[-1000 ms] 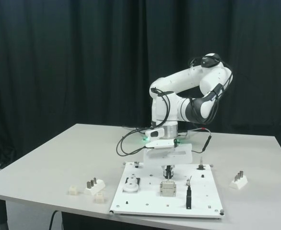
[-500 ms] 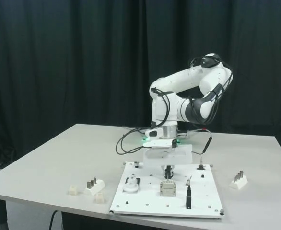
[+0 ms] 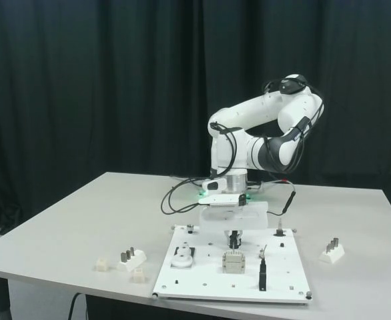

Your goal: Insert square peg 1.

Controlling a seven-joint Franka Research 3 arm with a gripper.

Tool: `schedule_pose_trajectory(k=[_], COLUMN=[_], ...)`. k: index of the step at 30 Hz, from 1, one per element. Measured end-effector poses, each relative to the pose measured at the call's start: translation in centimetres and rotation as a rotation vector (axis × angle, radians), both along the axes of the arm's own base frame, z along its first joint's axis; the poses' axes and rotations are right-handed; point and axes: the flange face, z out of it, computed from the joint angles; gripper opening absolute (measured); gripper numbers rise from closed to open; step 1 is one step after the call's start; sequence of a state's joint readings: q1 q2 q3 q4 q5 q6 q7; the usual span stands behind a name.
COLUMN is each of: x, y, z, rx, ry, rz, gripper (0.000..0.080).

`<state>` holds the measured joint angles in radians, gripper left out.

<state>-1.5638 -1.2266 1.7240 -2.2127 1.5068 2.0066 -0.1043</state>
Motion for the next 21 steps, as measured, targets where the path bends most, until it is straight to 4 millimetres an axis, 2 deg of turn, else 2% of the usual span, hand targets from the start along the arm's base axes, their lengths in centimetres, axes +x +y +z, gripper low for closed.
schedule_pose_trajectory(k=[21], x=[-0.13], y=[0.20], z=[-0.05], rx=[-0.006], ry=[0.010], rz=[0.003], gripper=[0.0028])
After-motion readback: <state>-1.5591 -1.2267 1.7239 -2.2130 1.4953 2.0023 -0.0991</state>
